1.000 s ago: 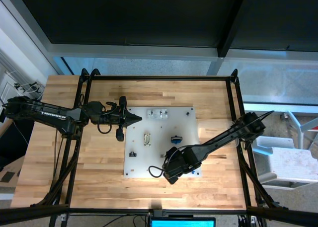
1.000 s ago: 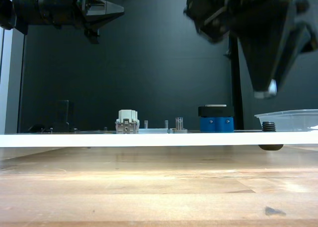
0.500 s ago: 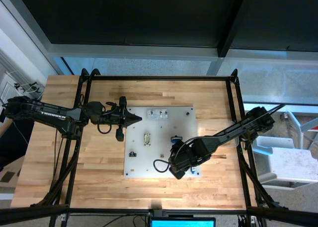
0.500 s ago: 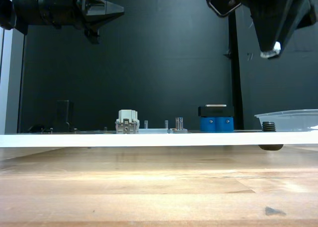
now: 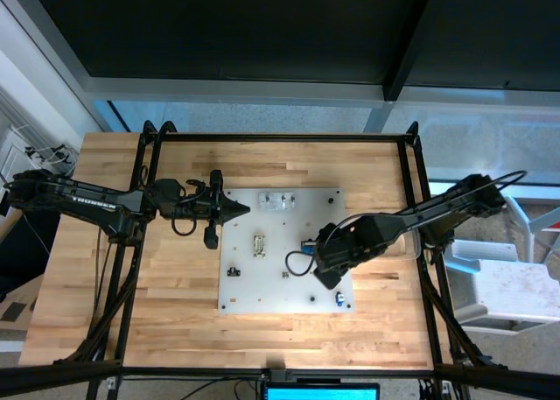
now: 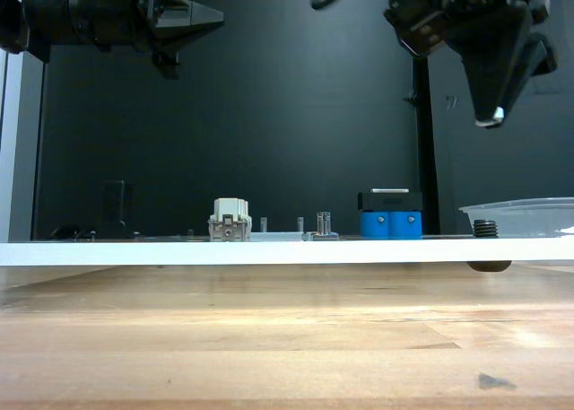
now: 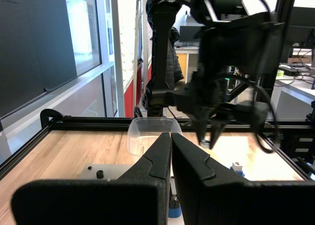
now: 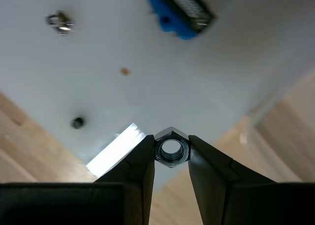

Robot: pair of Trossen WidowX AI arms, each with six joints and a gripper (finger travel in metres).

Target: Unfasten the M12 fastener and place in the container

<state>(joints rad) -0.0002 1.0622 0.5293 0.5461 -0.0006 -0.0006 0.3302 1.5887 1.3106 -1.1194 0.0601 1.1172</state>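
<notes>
Wooden table [image 5: 114,269]: carrying step.
Your right gripper [image 6: 490,116] clasped the small silver hex nut [image 8: 171,151] aloft; shallow clear plastic tray [image 6: 529,214] likely next. Left gripper [image 5: 238,209] hung closed, far left.

The shallow see-through plastic tray [image 6: 525,214] runs off the low view's right edge. The top edge crops the right gripper [image 6: 491,117], high at right, and the left gripper [image 6: 218,15], high at left (the small silver nut [image 8: 172,151] is indiscernible from above).

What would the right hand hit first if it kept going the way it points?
Probably bare white board, near its edge; depth is unclear. The right hand points down there, shut on a silver nut. The left hand hangs parked over the board's left side.
</notes>
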